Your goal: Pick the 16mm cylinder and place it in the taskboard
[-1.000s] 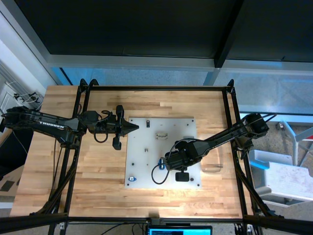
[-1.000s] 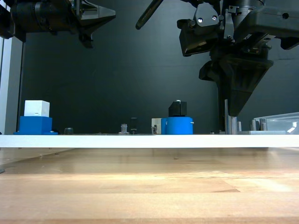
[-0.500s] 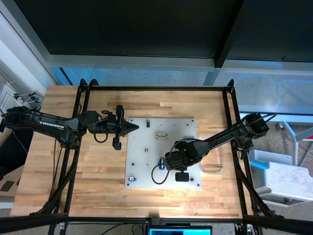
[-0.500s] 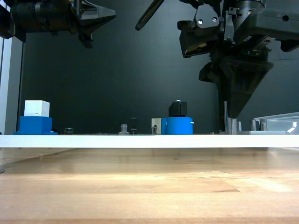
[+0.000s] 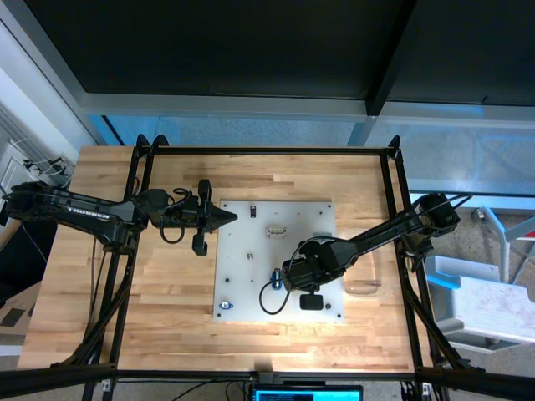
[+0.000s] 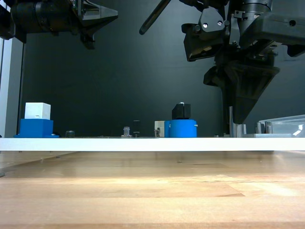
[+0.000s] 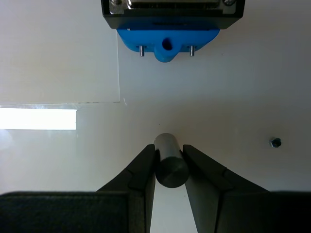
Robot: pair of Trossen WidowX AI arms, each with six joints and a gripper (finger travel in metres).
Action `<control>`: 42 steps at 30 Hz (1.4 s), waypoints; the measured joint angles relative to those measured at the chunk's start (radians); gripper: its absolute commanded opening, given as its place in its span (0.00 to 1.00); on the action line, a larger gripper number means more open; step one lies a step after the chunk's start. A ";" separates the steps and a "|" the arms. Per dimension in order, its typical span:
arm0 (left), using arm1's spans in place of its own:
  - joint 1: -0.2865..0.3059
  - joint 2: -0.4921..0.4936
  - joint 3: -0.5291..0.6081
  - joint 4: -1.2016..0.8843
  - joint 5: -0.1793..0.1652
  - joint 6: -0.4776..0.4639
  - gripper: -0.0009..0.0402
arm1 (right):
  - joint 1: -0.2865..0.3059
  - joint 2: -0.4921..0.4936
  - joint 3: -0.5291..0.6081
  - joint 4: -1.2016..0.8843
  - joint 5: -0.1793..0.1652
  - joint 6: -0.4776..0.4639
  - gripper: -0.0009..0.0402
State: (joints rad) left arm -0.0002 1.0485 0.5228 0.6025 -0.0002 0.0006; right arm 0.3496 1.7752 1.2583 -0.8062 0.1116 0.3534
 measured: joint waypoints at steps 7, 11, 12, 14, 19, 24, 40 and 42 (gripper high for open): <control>0.000 0.000 0.000 0.000 0.000 0.000 0.02 | 0.002 0.000 -0.018 0.021 0.001 0.000 0.06; 0.000 0.000 0.000 0.000 0.000 0.000 0.02 | 0.002 0.000 -0.025 0.032 0.001 0.000 0.06; 0.000 0.000 0.000 0.000 0.000 0.000 0.02 | 0.002 0.000 -0.027 0.034 0.001 0.000 0.06; 0.000 0.000 0.000 0.000 0.000 0.000 0.02 | 0.002 0.000 -0.029 0.036 0.001 0.000 0.07; 0.000 0.000 0.000 0.000 0.000 0.000 0.02 | 0.004 0.000 -0.030 0.037 0.001 0.002 0.07; 0.000 0.000 0.000 0.000 0.000 0.000 0.02 | 0.004 0.000 -0.030 0.038 0.001 0.004 0.11; 0.000 0.000 0.000 0.000 0.000 0.000 0.02 | 0.005 0.000 -0.030 0.038 -0.003 0.004 0.39; 0.000 0.000 0.000 0.000 0.000 0.000 0.02 | 0.006 0.000 -0.030 0.038 -0.003 0.004 0.42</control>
State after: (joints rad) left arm -0.0002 1.0485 0.5224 0.6022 -0.0002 0.0006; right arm 0.3553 1.7752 1.2285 -0.7685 0.1081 0.3573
